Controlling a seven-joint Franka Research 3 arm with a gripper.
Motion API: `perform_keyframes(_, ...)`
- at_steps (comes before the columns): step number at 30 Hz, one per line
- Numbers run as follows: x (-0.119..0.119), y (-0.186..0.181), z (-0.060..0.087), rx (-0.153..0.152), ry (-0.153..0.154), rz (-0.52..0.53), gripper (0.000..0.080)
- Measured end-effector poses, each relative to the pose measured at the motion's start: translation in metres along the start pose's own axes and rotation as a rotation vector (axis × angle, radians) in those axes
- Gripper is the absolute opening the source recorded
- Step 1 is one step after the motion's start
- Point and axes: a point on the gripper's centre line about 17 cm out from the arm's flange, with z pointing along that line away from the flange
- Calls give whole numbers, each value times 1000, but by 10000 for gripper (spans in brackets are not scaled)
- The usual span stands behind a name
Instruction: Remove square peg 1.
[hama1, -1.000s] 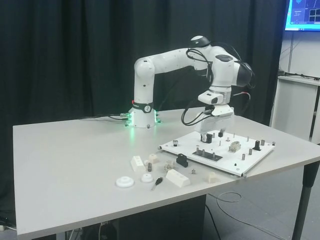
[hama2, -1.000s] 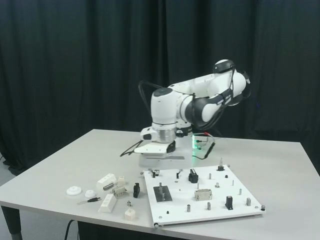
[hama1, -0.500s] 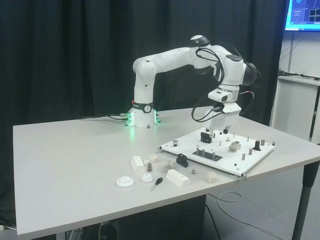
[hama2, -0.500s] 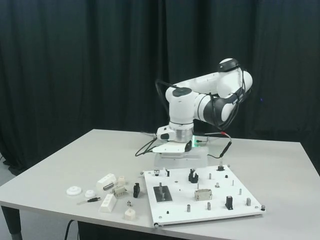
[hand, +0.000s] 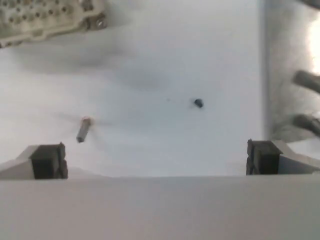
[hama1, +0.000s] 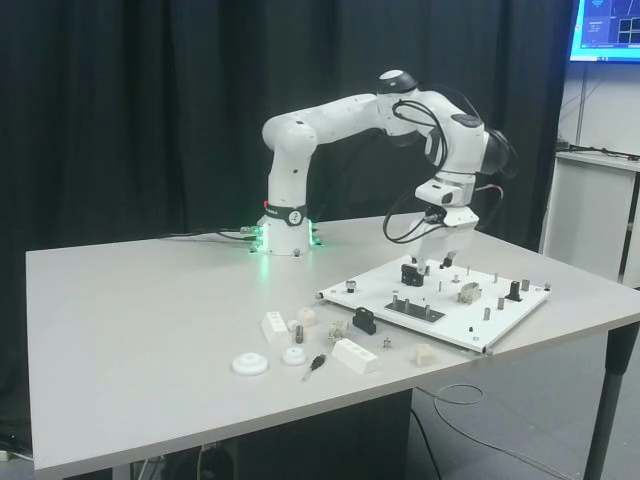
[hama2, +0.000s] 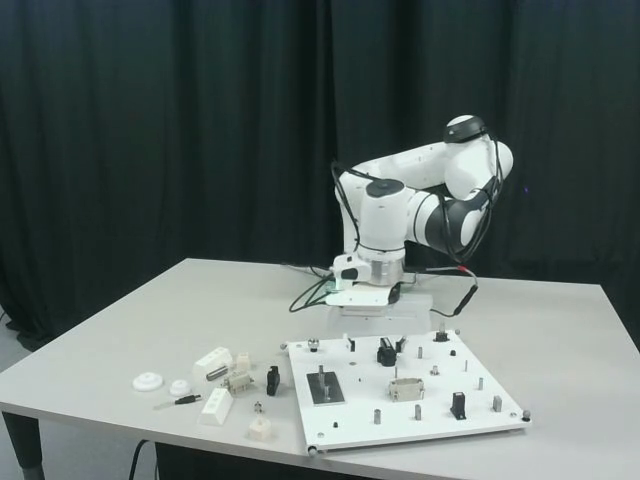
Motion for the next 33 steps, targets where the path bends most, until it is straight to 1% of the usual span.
perform_keyframes(7,-4,-14,11,0,24,16,800)
perform_keyframes(15,-3,-23,25,-11,47,20,800)
perform_keyframes(24,-1,-35,40,-5,57,27,800)
perform_keyframes(33,-2,-45,52,-1,54,30,800)
